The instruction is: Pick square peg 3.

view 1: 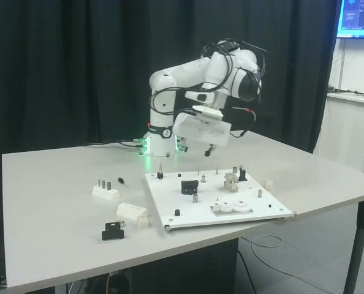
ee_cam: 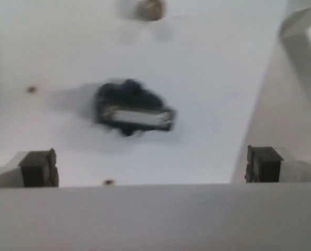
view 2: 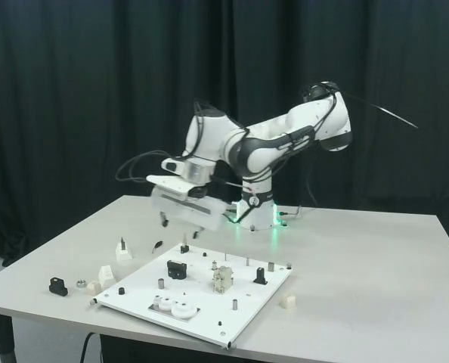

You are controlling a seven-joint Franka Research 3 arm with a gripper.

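Note:
My gripper point(view 1: 198, 149) hangs open in the air above the rear part of the white board point(view 1: 255, 215), holding nothing. In the wrist view its two black fingertips point(ee_cam: 37, 167) stand wide apart, and a black part with a grey face point(ee_cam: 129, 112) lies on the board point(ee_cam: 218, 78) below and ahead of them. That same black part point(view 1: 189, 186) sits on the board's left half, below the gripper point(view 2: 179, 225). I cannot tell which piece is square peg 3.
Small pegs, a grey block point(view 1: 231, 181) and white gears point(view 1: 231, 207) stand on the board. On the table left of it are a white holder with pins point(view 1: 106, 191), a white block point(view 1: 133, 212) and a black piece point(view 1: 113, 230). A small white block point(view 2: 287, 301) lies right of the board.

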